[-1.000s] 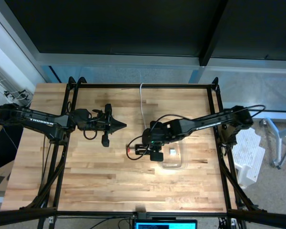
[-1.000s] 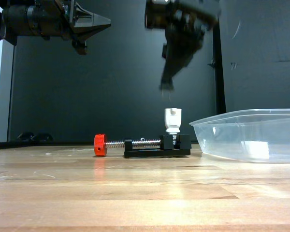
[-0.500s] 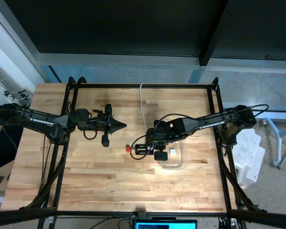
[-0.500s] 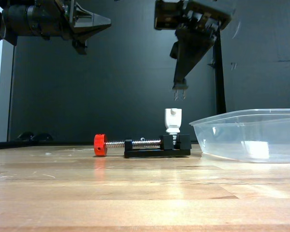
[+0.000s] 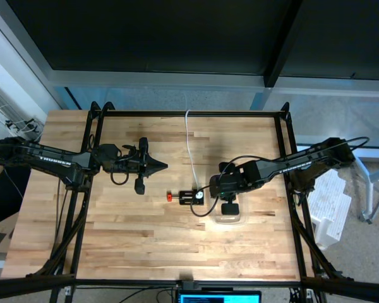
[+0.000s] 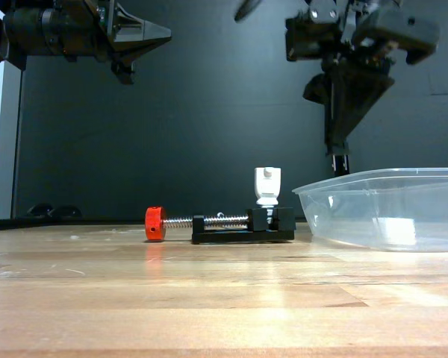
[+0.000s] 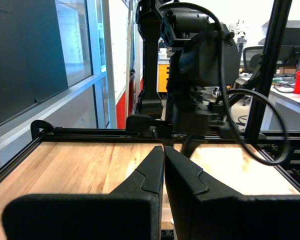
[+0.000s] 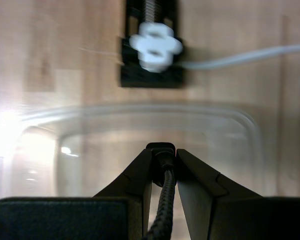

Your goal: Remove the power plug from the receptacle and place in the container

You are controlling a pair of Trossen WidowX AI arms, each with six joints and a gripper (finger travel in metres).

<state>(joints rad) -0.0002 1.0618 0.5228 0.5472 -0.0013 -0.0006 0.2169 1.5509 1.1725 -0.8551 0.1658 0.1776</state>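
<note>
My right gripper (image 8: 161, 150) is shut on the small black power plug (image 8: 161, 153), with a black braided cord trailing from it. It hangs over the near-left end of the clear container (image 8: 140, 112), just above the rim (image 6: 342, 162). The white receptacle (image 6: 266, 184) stands upright and empty in the black vise (image 6: 243, 224) with the red knob (image 6: 154, 224), left of the container (image 5: 232, 218). My left gripper (image 5: 158, 166) is shut and held high over the table's left half, away from all this.
The receptacle's white cord (image 5: 189, 142) runs from the vise to the table's far edge. A small white chip (image 6: 394, 230) lies inside the container. Black frame rails (image 5: 189, 113) border the wooden table (image 5: 126, 233).
My right gripper carried the plug from above the receptacle to the right, to over the container, and came down toward the rim. The left arm has not moved.
</note>
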